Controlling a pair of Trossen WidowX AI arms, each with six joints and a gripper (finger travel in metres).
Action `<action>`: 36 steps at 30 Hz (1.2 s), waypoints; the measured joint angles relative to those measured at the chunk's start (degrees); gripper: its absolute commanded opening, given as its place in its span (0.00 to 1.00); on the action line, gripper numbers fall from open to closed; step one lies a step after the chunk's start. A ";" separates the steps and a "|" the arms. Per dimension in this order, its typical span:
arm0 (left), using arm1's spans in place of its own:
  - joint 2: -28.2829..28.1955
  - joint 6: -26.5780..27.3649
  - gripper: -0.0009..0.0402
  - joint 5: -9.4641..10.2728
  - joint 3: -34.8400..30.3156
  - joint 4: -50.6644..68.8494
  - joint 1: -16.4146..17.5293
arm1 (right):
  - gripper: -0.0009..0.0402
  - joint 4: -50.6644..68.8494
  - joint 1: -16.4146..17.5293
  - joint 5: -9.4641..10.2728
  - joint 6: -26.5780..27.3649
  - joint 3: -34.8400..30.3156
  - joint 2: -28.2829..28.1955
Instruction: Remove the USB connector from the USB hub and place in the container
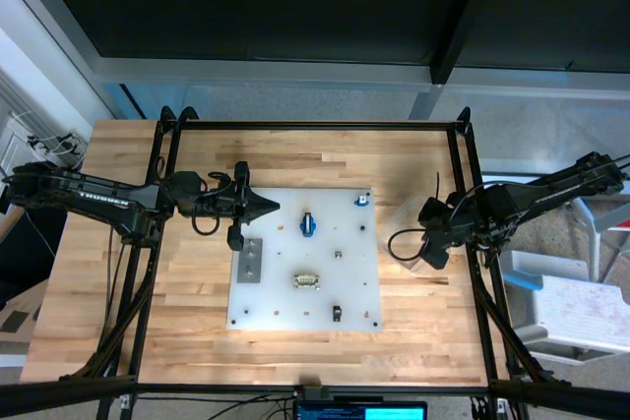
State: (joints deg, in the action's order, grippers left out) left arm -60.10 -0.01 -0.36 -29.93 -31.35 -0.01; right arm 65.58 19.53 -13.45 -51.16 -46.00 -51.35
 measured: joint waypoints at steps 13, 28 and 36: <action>0.00 0.00 0.02 0.00 0.00 0.02 0.00 | 0.04 0.87 -0.70 0.07 1.95 0.15 0.22; 0.00 0.02 0.02 0.00 -0.02 0.02 0.00 | 0.30 1.38 -0.79 0.02 1.33 0.15 -0.83; 0.00 0.02 0.02 0.00 -0.02 0.02 0.00 | 0.35 1.25 -0.79 0.02 0.85 0.15 -1.68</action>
State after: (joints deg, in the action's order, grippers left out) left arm -60.10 0.01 -0.36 -29.95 -31.33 -0.01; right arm 66.83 18.74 -13.43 -50.30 -45.84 -53.04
